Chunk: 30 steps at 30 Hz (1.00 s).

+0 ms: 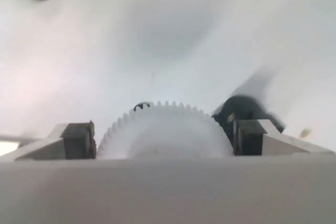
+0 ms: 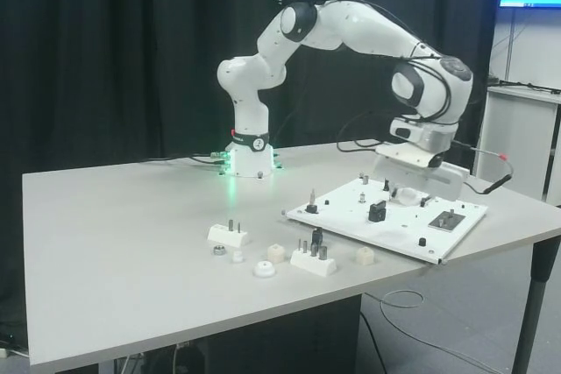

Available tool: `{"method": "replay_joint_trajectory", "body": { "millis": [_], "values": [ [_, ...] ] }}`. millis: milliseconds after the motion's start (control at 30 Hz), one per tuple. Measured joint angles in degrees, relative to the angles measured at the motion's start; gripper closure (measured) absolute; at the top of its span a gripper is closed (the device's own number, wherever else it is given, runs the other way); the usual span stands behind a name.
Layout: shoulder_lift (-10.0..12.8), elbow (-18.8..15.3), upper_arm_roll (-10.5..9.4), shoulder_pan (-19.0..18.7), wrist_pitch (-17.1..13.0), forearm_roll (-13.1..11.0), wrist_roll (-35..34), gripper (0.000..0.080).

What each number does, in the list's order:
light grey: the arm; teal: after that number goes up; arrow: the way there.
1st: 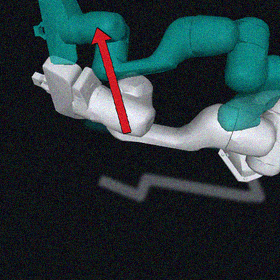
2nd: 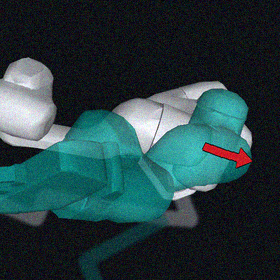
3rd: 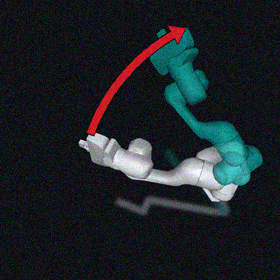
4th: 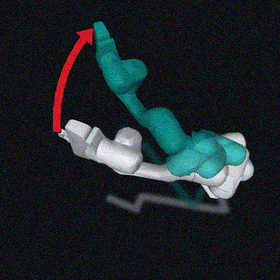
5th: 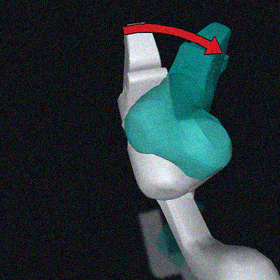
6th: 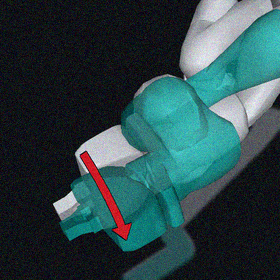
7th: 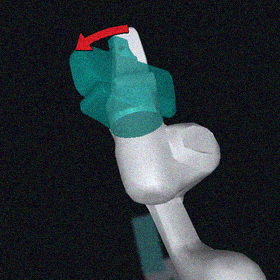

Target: Insert large gear.

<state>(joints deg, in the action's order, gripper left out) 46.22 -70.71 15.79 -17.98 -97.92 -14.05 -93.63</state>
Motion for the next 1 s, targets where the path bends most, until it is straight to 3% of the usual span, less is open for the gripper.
{"method": "replay_joint_trajectory", "body": {
  "millis": [533,667,1000],
  "values": [
    [-0.5,-0.1,0.03,-7.2,-5.2,3.0,-13.6,0.0226],
    [-0.5,-0.1,0.04,-8.3,-6.5,4.0,-18.6,0.0226],
    [-0.5,-0.8,0.38,-10.2,-8.6,4.5,-23.3,0.0226]
  ]
}}
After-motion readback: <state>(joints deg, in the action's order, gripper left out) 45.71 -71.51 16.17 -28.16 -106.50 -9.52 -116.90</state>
